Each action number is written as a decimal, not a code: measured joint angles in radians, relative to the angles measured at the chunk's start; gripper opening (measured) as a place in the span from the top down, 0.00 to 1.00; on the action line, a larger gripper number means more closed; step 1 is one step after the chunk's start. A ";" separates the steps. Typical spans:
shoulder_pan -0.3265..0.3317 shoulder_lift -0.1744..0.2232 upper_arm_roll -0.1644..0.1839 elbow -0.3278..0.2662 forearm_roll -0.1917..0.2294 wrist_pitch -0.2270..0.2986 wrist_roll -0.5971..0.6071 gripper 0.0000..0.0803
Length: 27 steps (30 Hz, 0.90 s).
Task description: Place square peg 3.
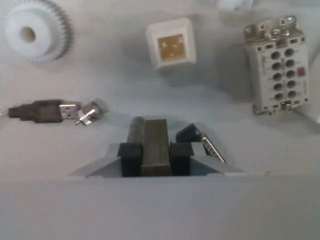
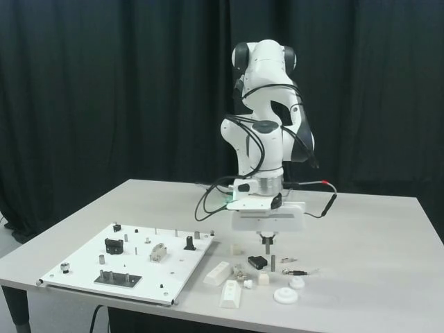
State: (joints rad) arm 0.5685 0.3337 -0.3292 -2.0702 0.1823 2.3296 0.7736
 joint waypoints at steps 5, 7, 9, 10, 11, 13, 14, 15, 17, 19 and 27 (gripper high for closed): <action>0.010 0.002 0.000 -0.001 -0.001 0.004 0.001 0.86; 0.013 0.002 0.000 -0.001 -0.002 0.005 0.004 0.86; 0.015 0.003 0.000 -0.001 -0.005 0.005 0.010 0.86; 0.016 0.003 0.000 -0.001 -0.007 0.005 0.012 0.86; 0.017 0.003 0.000 -0.001 -0.009 0.005 0.014 0.86; 0.018 0.003 0.000 -0.001 -0.015 0.005 0.018 0.86; 0.018 0.003 0.000 -0.001 -0.017 0.005 0.020 0.51; 0.019 0.003 0.000 -0.001 -0.019 0.005 0.022 0.51; 0.019 0.003 0.000 -0.001 -0.022 0.005 0.025 0.51; 0.019 0.003 0.000 -0.001 -0.025 0.005 0.026 0.51; 0.020 0.003 0.000 -0.001 -0.033 0.005 0.030 0.03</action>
State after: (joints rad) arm 0.5883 0.3363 -0.3292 -2.0710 0.1494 2.3350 0.8035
